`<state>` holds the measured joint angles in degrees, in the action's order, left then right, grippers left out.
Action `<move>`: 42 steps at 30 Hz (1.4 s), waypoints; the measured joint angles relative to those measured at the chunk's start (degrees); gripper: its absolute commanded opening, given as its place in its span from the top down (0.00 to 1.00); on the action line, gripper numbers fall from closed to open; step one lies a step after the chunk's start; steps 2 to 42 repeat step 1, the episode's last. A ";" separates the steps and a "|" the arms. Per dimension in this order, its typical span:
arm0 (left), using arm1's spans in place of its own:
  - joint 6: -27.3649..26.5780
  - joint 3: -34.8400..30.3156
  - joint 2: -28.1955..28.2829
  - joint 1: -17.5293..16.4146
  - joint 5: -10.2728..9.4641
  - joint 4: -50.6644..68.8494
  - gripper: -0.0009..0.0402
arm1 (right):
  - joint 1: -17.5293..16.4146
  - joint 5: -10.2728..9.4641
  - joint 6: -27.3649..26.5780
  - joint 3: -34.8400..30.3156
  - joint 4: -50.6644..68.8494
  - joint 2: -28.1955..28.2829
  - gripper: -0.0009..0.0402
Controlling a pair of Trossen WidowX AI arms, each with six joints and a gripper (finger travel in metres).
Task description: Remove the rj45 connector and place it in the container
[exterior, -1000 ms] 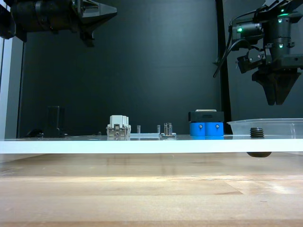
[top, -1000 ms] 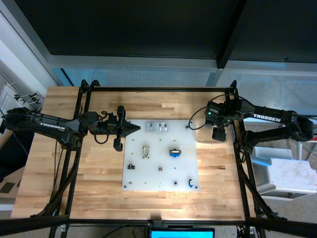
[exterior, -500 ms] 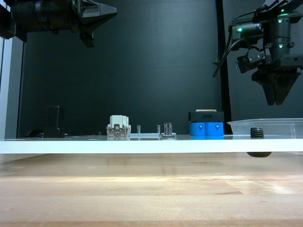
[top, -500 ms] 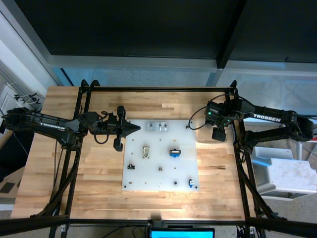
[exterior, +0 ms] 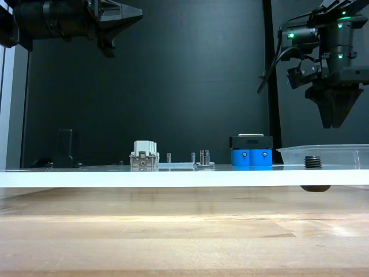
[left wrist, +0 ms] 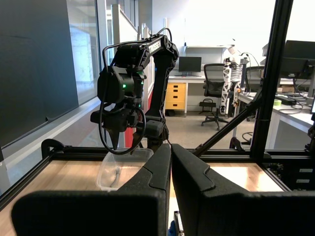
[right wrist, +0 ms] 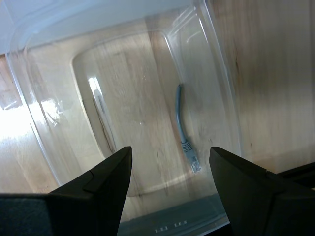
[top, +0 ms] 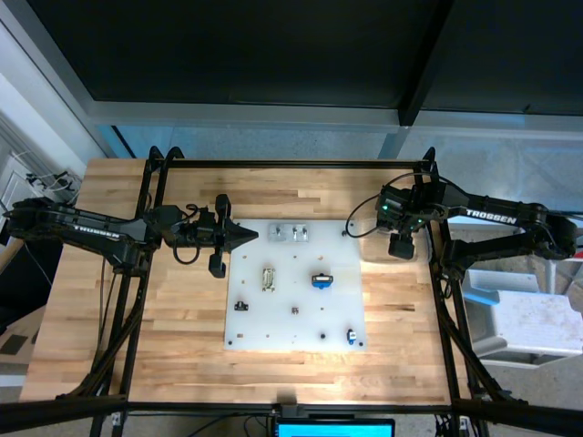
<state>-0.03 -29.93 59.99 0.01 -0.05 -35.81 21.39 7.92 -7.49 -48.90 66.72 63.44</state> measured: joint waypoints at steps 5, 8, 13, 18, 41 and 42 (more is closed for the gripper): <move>0.02 -0.02 0.00 0.00 0.02 0.00 0.98 | 0.00 0.00 0.00 0.00 -0.42 0.00 0.44; 0.02 -0.02 0.00 0.00 0.02 0.00 0.98 | 0.00 0.00 0.00 0.00 -0.42 0.00 0.44; 0.02 -0.02 0.00 0.00 0.02 0.00 0.98 | 0.00 0.00 0.00 0.00 -0.42 0.00 0.44; 0.02 -0.02 0.00 0.00 0.02 0.00 0.98 | 0.00 0.00 0.00 0.00 -0.42 0.00 0.44; 0.02 -0.02 0.00 0.00 0.02 0.00 0.98 | 0.00 0.00 0.00 0.00 -0.42 0.00 0.44; 0.02 -0.02 0.00 0.00 0.02 0.00 0.98 | 0.00 0.00 0.00 0.00 -0.42 0.00 0.44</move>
